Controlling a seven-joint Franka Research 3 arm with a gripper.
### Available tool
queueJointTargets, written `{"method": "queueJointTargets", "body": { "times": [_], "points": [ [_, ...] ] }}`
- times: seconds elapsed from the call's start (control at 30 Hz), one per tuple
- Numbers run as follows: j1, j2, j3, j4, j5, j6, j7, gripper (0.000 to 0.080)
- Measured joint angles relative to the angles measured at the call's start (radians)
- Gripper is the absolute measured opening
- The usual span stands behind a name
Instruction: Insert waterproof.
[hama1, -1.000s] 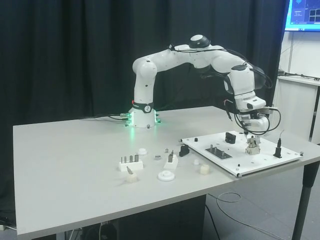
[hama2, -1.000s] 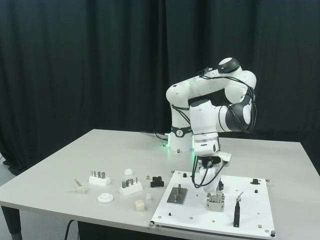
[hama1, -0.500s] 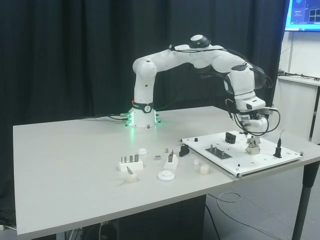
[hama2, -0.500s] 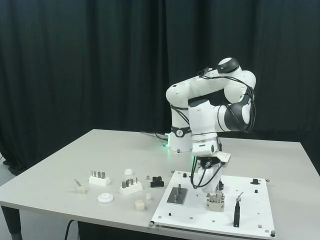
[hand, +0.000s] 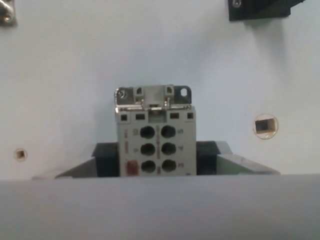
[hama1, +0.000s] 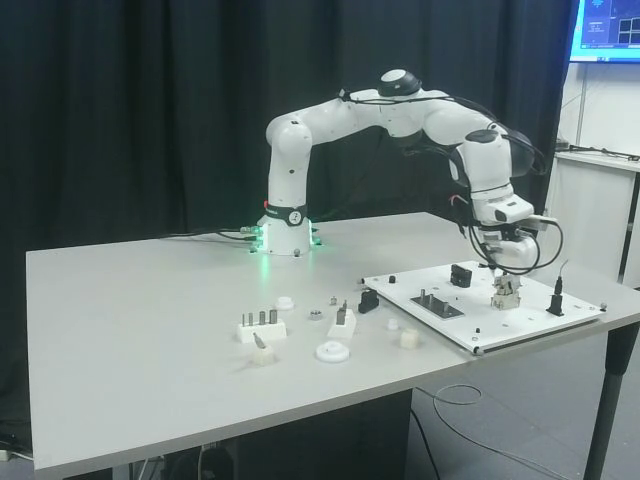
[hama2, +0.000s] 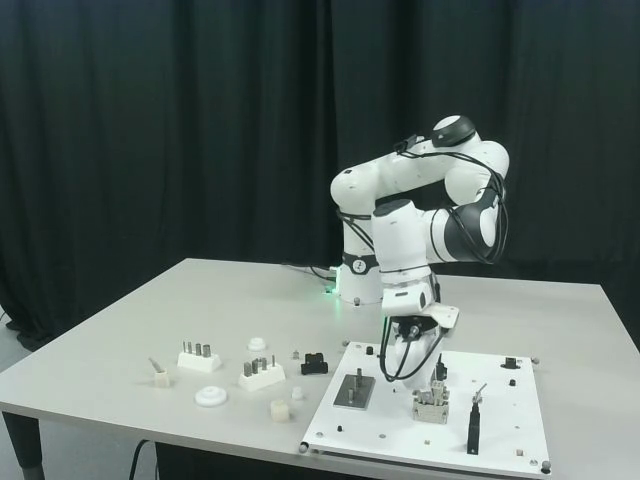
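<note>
The grey table (hama1: 150, 310) carries the arm's base (hama1: 283, 238) at 12 o'clock, a white board (hama1: 520, 325) at 3 o'clock, and small white parts (hama1: 262, 327) near the centre.

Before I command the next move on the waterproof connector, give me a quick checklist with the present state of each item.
1. Connector seated upright on the white board: ok; it stands on its base in both room views.
2. Gripper above the connector: ok; it hangs just over it.
3. Gripper grasping the connector: cannot tell; the contact is hidden in every view.
4. Metal latch on the connector closed: cannot tell.
5. Six round sockets unobstructed: ok in the wrist view.
6. Black post beside the connector apart from the gripper: ok.
</note>
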Motion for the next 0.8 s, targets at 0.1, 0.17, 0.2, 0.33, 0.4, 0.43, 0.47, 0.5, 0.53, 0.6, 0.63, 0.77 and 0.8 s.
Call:
{"method": "queueJointTargets", "body": {
  "times": [0.1, 0.17, 0.2, 0.33, 0.4, 0.43, 0.47, 0.5, 0.53, 0.6, 0.63, 0.77, 0.8],
  "points": [
    [-0.014, 0.001, 0.001, 0.019, -0.015, -0.018, -0.004, 0.0313],
    [-0.023, 0.003, 0.001, 0.030, -0.025, -0.028, -0.011, 0.0313],
    [-0.028, 0.003, 0.001, 0.036, -0.029, -0.034, -0.016, 0.0313],
    [-0.042, 0.004, 0.003, 0.056, -0.042, -0.051, -0.033, 0.0313],
    [-0.046, 0.006, 0.003, 0.061, -0.045, -0.057, -0.038, 0.0313],
    [-0.047, 0.006, 0.003, 0.063, -0.045, -0.059, -0.040, 0.0313],
    [-0.048, 0.006, 0.003, 0.065, -0.045, -0.061, -0.040, 0.0313],
    [-0.049, 0.006, 0.003, 0.066, -0.046, -0.062, -0.040, 0.0313],
    [-0.049, 0.006, 0.003, 0.067, -0.046, -0.064, -0.040, 0.0313],
    [-0.049, 0.006, 0.002, 0.068, -0.046, -0.072, -0.040, 0.0313],
    [-0.049, 0.006, 0.002, 0.068, -0.046, -0.078, -0.039, 0.0313],
    [-0.049, 0.006, 0.001, 0.068, -0.047, -0.085, -0.016, 0.0313],
    [-0.049, 0.006, 0.001, 0.068, -0.047, -0.086, -0.007, 0.0313]
  ]
}}
